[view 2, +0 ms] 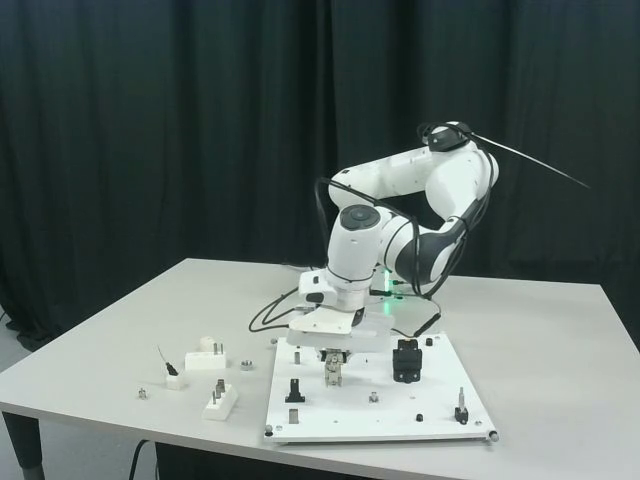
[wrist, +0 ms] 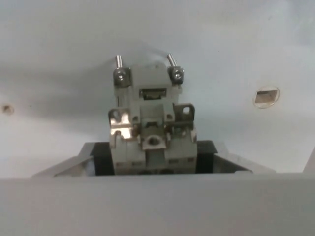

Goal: Insert waterproof.

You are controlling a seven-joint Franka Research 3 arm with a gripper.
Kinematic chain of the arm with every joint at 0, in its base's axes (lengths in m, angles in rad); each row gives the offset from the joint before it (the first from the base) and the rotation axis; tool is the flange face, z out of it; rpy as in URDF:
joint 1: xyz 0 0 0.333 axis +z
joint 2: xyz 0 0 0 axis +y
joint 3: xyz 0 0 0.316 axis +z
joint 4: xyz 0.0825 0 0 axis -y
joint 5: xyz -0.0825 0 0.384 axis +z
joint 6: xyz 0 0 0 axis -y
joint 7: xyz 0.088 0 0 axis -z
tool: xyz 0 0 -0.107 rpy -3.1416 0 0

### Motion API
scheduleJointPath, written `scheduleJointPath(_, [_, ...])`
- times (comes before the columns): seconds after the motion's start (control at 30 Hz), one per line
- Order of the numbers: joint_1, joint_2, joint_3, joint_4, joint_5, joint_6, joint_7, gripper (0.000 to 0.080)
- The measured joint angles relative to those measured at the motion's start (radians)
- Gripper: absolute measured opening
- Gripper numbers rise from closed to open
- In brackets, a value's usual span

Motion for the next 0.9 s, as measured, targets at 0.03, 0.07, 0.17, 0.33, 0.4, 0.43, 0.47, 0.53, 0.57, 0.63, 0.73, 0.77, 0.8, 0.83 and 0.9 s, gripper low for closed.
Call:
scheduleJointPath(0.03, [-0.001, 0.0, 0.0, 0.001, 0.001, -0.001, -0.003, 0.0317])
scheduleJointPath(0.07, [-0.002, 0.0, 0.0, 0.002, 0.001, -0.002, -0.007, 0.0317])
scheduleJointPath(0.17, [-0.005, 0.0, 0.0, 0.004, 0.002, -0.003, -0.024, 0.0317])
scheduleJointPath(0.33, [-0.014, 0.0, 0.0, 0.012, 0.011, -0.001, -0.038, 0.0317])
scheduleJointPath(0.4, [-0.018, 0.0, 0.001, 0.018, 0.012, -0.001, -0.043, 0.0317])
scheduleJointPath(0.43, [-0.02, 0.0, 0.002, 0.021, 0.013, -0.001, -0.045, 0.0317])
scheduleJointPath(0.47, [-0.021, 0.0, 0.002, 0.023, 0.013, -0.001, -0.046, 0.0317])
scheduleJointPath(0.53, [-0.023, 0.001, 0.003, 0.026, 0.013, -0.001, -0.048, 0.0317])
scheduleJointPath(0.57, [-0.024, 0.001, 0.003, 0.028, 0.013, -0.001, -0.048, 0.0317])
scheduleJointPath(0.63, [-0.025, 0.002, 0.003, 0.031, 0.013, -0.001, -0.048, 0.0317])
scheduleJointPath(0.73, [-0.027, 0.002, 0.003, 0.033, 0.013, -0.001, -0.048, 0.0317])
scheduleJointPath(0.77, [-0.027, 0.002, 0.003, 0.034, 0.013, -0.001, -0.048, 0.0317])
scheduleJointPath(0.8, [-0.027, 0.002, 0.003, 0.034, 0.013, -0.001, -0.048, 0.0317])
scheduleJointPath(0.83, [-0.027, 0.002, 0.003, 0.034, 0.012, -0.002, -0.048, 0.0317])
scheduleJointPath(0.9, [-0.027, 0.002, 0.003, 0.035, 0.012, -0.002, -0.048, 0.0317])
